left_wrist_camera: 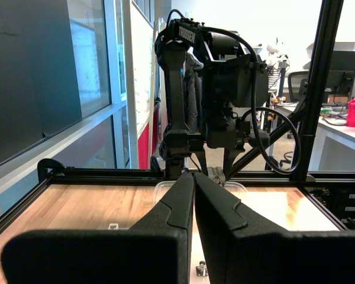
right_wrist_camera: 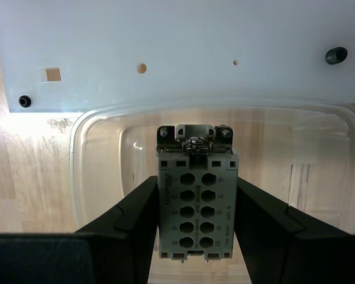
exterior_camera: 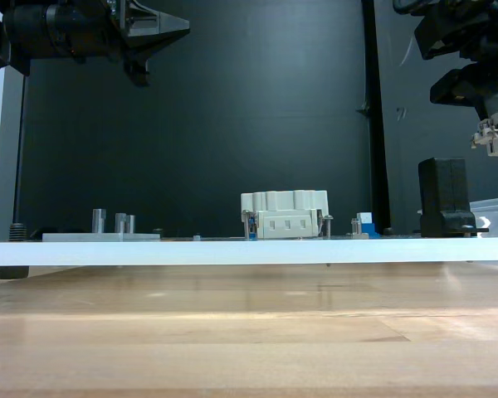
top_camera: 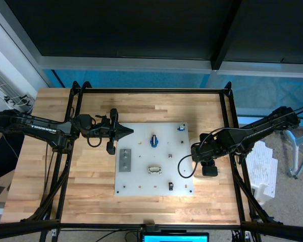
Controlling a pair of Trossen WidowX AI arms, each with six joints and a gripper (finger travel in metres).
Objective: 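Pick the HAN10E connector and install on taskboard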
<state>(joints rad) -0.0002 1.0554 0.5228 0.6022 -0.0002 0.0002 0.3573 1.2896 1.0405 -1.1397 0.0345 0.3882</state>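
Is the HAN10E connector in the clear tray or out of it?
Out: the right gripper holds the HAN10E connector raised above the clear tray; the left gripper hangs shut over the taskboard edge.

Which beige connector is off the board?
The HAN10E connector in the right gripper, over the clear tray; the other insert sits on the taskboard. Left gripper, shut, hovers by its left edge.
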